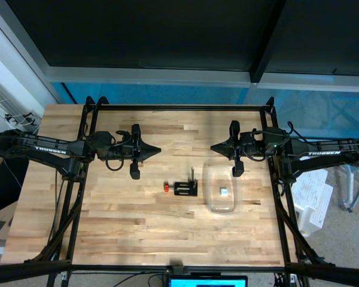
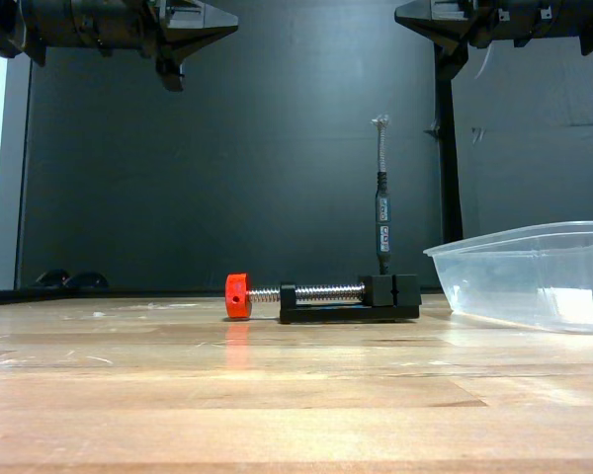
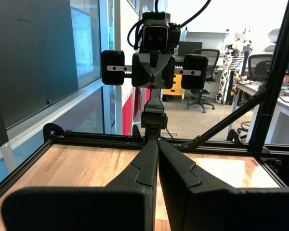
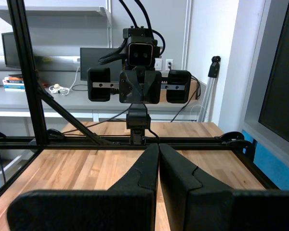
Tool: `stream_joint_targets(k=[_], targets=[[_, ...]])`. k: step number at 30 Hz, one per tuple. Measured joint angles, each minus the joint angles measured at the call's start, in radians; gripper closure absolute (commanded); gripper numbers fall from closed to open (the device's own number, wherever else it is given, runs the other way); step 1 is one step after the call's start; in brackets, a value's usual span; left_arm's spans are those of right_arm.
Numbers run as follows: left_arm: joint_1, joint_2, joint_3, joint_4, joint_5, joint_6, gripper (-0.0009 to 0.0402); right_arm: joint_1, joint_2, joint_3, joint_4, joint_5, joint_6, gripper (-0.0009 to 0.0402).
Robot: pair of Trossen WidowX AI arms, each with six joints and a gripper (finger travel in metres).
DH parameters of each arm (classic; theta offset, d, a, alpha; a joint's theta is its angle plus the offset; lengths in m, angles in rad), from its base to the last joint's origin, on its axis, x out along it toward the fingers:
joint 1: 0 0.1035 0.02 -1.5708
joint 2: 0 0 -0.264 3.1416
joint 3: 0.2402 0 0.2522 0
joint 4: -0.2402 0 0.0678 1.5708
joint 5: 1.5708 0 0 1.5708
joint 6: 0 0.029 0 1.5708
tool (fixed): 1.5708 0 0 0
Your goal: Pick the usb-c connector and install on the hub
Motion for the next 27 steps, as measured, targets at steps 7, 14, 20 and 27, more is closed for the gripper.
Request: stream_joint_targets(k=[7,14,20,27], targets=[[0.000,0.000,0.000,0.000,0.000,0.000,0.0393,0.001,0.002,0.000,-0.013,0.000,0.001,0.0393],[0.000,0.000,0.000,0.000,0.000,0.000,0.0393,0.001,0.002,-0.001,-0.013,0.000,0.034,0.0393],[0.000,0.000,0.000,0.000,0.000,0.000,0.0393,0.001,0.002,-0.002,-0.013,0.002,0.035,0.0393],[0.000,0.000,0.000,0.000,0.000,0.000,0.0393,0.002,0.002,-0.002,-0.003,0.009,0.050,0.0393]])
